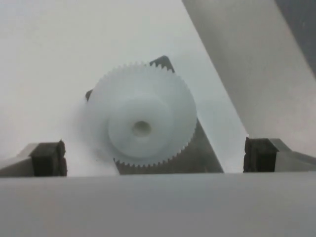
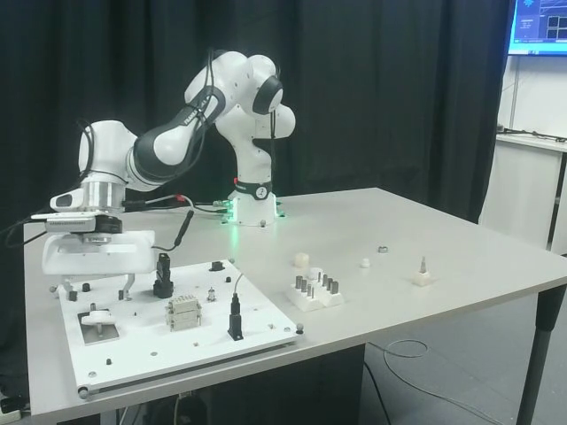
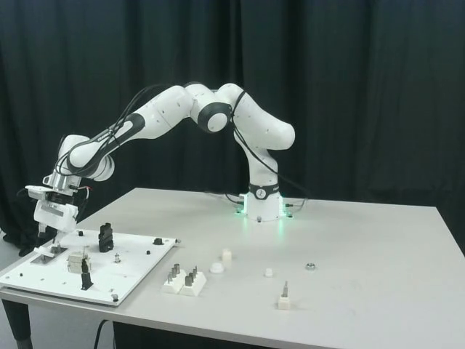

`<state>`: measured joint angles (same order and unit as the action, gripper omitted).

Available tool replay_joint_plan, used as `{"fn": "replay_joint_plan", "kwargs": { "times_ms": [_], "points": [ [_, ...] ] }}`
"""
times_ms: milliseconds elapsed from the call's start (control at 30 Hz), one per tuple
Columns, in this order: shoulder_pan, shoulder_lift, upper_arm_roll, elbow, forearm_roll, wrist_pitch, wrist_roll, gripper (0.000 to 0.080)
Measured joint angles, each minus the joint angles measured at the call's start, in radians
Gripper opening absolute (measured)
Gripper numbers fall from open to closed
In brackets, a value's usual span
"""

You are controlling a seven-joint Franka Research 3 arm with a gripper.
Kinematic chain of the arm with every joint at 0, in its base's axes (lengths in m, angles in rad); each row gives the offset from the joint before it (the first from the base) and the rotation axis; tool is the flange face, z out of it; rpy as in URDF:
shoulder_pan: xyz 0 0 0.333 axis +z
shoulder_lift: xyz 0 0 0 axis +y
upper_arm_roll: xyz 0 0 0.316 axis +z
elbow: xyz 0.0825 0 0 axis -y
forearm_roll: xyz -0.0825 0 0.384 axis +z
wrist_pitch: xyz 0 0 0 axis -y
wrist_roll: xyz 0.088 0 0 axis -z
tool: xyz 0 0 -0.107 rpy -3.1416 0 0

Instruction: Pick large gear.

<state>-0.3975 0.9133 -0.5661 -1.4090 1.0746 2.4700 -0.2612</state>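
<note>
The large gear (image 1: 141, 116) is white and toothed, with a raised hub and a centre hole. It lies flat on a small grey metal plate (image 1: 202, 158) on the white board (image 2: 190, 350). My gripper (image 1: 153, 156) hangs just above it, open, with the black fingertips (image 1: 48, 159) wide apart on either side of the gear and not touching it. From the first room view the gripper (image 2: 96, 288) sits over the gear (image 2: 96, 314) at the board's left end. In the second room view the gripper (image 3: 47, 236) is low over the board (image 3: 109, 283), and the gear is mostly hidden.
On the board stand a black connector (image 2: 163, 276), a grey block (image 2: 181, 312) and a black plug with a cable (image 2: 236, 319). A white holder with grey pegs (image 2: 314, 290) and small white parts (image 2: 422, 274) lie on the grey table (image 2: 443, 248).
</note>
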Motion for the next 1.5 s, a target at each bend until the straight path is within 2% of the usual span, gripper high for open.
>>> {"fn": "replay_joint_plan", "kwargs": {
  "times_ms": [233, 500, 733, 1333, 1500],
  "points": [
    [0.000, 0.000, 0.017, 0.000, 0.030, 0.050, -0.071, 0.0800],
    [-0.001, 0.005, 0.053, 0.000, 0.032, 0.124, -0.101, 0.0800],
    [-0.003, 0.020, 0.071, 0.002, 0.032, 0.178, -0.101, 0.0800],
    [-0.033, 0.060, 0.082, 0.058, 0.033, 0.191, -0.115, 0.0800],
    [-0.046, 0.067, 0.096, 0.073, 0.033, 0.190, -0.117, 0.0800]
  ]
}}
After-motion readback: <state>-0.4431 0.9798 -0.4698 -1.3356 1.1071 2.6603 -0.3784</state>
